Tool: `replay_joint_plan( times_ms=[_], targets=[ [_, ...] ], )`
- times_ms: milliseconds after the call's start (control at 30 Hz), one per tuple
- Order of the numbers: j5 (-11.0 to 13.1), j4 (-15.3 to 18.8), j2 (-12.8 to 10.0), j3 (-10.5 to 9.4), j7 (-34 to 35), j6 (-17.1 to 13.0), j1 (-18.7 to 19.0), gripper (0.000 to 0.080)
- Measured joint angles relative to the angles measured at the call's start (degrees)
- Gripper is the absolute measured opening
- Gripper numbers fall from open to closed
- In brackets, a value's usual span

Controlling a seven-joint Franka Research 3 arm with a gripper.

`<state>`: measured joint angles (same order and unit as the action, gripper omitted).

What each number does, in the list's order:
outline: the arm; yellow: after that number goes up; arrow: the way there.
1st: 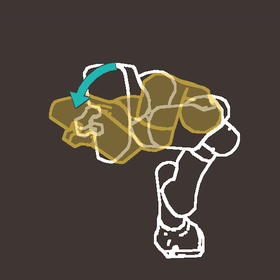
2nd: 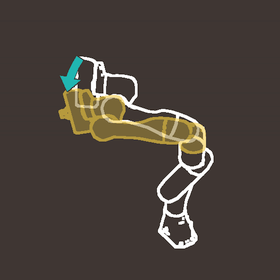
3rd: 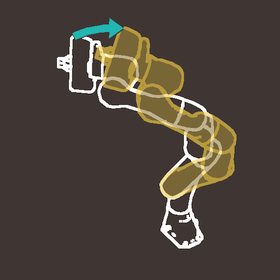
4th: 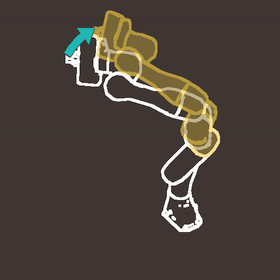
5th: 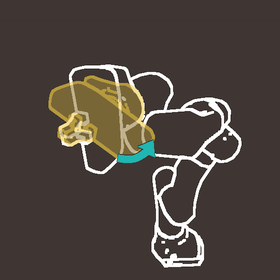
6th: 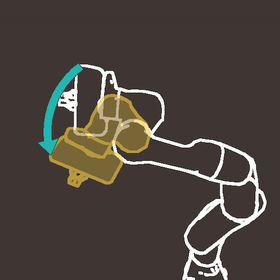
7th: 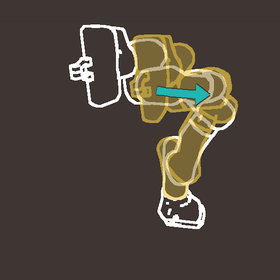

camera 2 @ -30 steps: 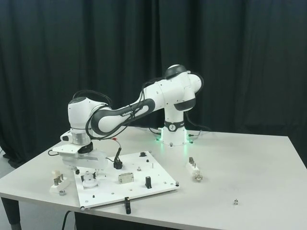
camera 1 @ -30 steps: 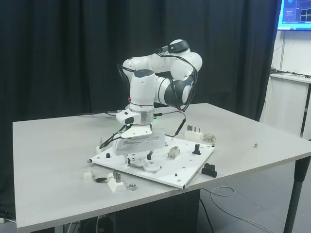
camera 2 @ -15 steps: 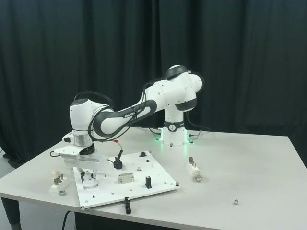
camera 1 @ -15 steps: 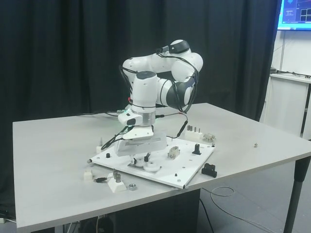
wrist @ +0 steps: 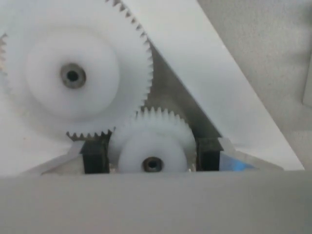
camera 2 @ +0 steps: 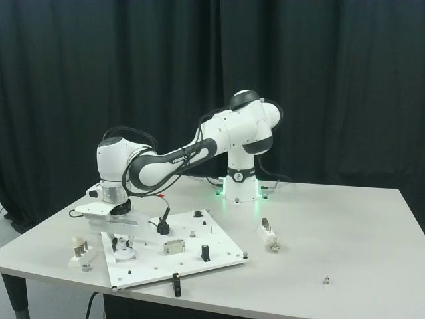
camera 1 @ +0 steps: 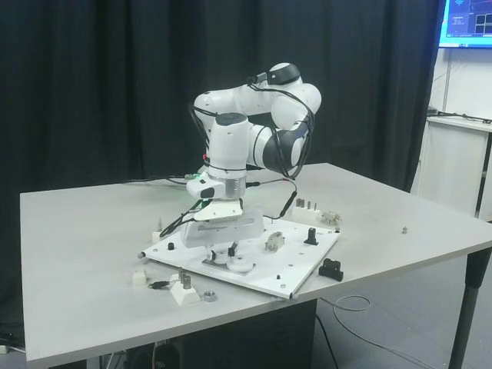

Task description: Insert medium gear.

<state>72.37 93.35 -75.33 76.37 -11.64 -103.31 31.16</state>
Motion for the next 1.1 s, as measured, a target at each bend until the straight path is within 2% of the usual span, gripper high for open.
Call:
replay_joint_plan(
  times_ms=[300,700,1100],
  targets=[
    [0.03,0.01,0.01,-0.01,-0.89,-0.01,0.04,0.0389],
    [0.36,0.21,0.02,-0.24,-7.89,-0.35,0.03,0.0389],
    [0.78,0.43,0.09,-0.20,-8.14,-0.35,0.06,0.0389]
  ],
)
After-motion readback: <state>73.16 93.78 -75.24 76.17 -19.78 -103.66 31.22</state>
